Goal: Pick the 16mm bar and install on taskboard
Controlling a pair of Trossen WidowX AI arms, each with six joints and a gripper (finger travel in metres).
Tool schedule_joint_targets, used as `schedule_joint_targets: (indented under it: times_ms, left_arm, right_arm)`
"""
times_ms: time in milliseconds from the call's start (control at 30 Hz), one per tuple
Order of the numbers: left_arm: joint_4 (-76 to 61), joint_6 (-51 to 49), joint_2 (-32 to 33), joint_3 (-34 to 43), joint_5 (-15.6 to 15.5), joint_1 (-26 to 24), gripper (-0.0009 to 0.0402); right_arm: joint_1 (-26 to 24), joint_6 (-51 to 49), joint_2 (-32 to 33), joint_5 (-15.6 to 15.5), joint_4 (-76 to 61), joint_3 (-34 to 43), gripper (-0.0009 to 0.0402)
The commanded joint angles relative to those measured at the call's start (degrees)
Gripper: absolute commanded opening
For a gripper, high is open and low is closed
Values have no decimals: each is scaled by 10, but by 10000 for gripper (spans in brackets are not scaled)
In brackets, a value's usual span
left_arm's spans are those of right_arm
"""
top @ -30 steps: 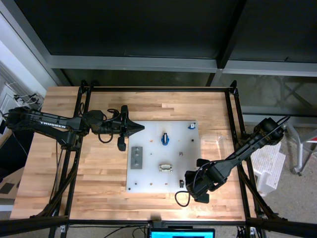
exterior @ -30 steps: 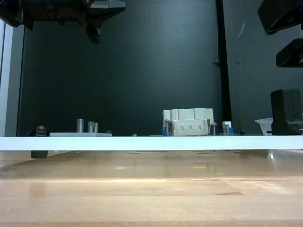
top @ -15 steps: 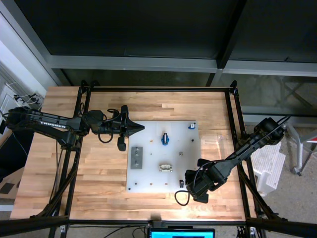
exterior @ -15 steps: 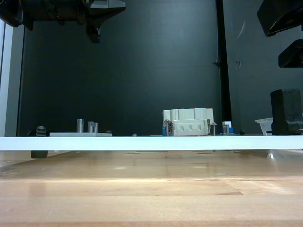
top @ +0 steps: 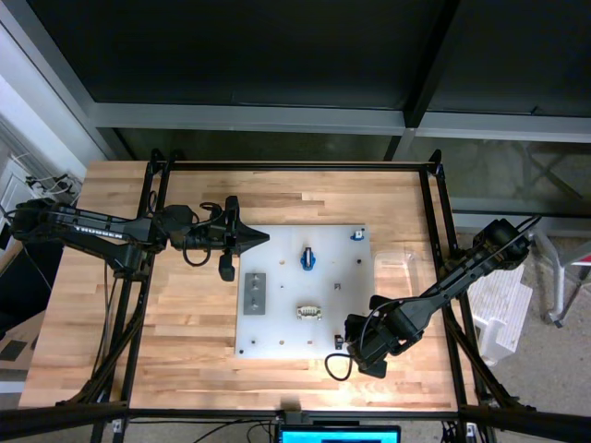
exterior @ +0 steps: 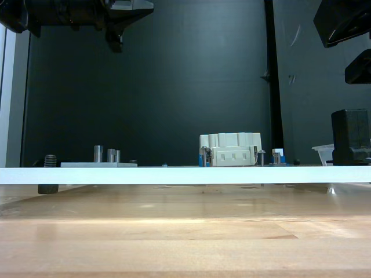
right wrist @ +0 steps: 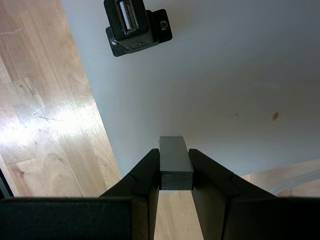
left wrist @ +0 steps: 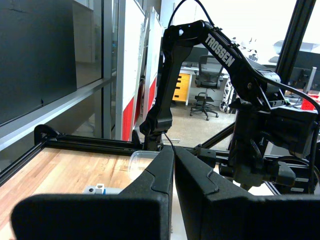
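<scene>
- R wrist view: the 16mm bar sits betw. the 2 fingers of the R gripper, which are clamped on its long sides. The bar is grey and square-cut, w/ one end face toward the cam and the far end poking out past the fingertips. It hangs over the white taskboard, near the board's edge w/ the wood table; can't tell if it touches the board. Count: 1 bar, plus 1 black USB socket on the board, well apart from the bar.
- L wrist view: the L gripper has its fingers pressed together w/ nothing betw. them, and is held about level above the table. Beyond it are 1 clear cup and the R arm.
- High view: the L gripper is at the board's far-left corner, pointing in over it. The R gripper is at the near-right corner, just beside the USB socket, and the bar is too small to pick out under it. On the board: 1 grey block, 1 beige connector, 1 larger blue part and 1 small blue part.
- Low view: the L gripper is high above the board's left side. The R gripper's dark parts are at the right, above 1 black block standing on the board; can't make out the bar. 3 metal pegs stand on the grey block.
</scene>
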Motion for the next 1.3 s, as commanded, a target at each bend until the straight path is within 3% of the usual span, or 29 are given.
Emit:
schedule_joint_targets:
  times_ms: [33,667,1300]
  left_arm:
    - [0,0,0,0,0,0,0]
    - [0,0,0,0,0,0,0]
    - [0,0,0,0,0,0,0]
  right_arm:
    - [0,3,1,0,0,0,0]
    - [0,-34,-14,2,-26,17,0]
    - [0,-164,-35,-10,-35,27,0]
